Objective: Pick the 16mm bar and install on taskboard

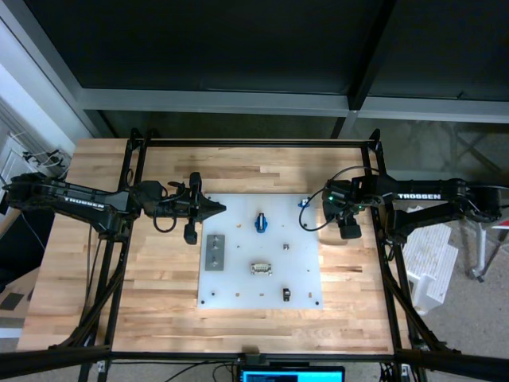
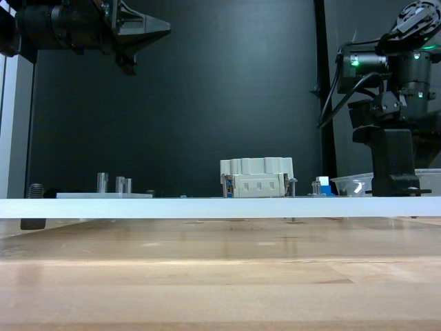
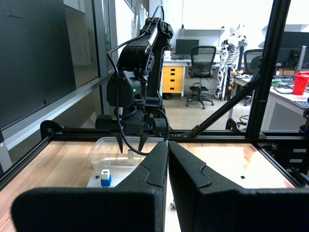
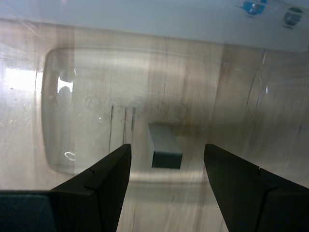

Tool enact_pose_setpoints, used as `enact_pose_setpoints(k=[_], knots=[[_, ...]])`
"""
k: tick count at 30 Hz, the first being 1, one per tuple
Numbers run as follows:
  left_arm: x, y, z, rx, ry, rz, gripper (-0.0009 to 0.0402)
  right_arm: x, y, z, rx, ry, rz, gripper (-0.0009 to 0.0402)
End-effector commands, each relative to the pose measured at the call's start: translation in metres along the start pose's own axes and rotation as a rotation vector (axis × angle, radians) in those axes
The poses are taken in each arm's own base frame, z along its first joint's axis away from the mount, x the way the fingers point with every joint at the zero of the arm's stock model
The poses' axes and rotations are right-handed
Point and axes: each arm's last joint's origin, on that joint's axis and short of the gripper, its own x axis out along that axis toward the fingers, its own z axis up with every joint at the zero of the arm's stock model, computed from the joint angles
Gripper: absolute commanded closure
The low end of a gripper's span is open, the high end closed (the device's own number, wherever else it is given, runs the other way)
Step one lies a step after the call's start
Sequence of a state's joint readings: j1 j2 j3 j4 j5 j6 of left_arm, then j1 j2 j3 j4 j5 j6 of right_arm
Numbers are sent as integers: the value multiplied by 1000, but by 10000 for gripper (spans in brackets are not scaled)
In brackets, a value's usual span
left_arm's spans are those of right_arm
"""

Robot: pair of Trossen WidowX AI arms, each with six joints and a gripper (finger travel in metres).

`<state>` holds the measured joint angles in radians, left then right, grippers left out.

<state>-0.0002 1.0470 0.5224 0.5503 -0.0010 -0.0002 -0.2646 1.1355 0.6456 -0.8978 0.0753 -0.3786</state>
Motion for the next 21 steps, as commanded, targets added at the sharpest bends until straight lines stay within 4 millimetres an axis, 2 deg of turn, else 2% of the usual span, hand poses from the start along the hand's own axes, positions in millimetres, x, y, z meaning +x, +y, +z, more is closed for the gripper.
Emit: enact_pose_setpoints(k=[1, 16, 21], knots=[[0, 0, 0, 0, 0, 0, 393, 0, 0, 0, 3, -5, -4, 183], [0, 0, 0, 0, -1, 0, 393, 7, 0, 0, 3, 13, 3, 183], [0, 0, 0, 0, 0, 0, 393, 7, 0, 0, 3, 13, 3, 197]])
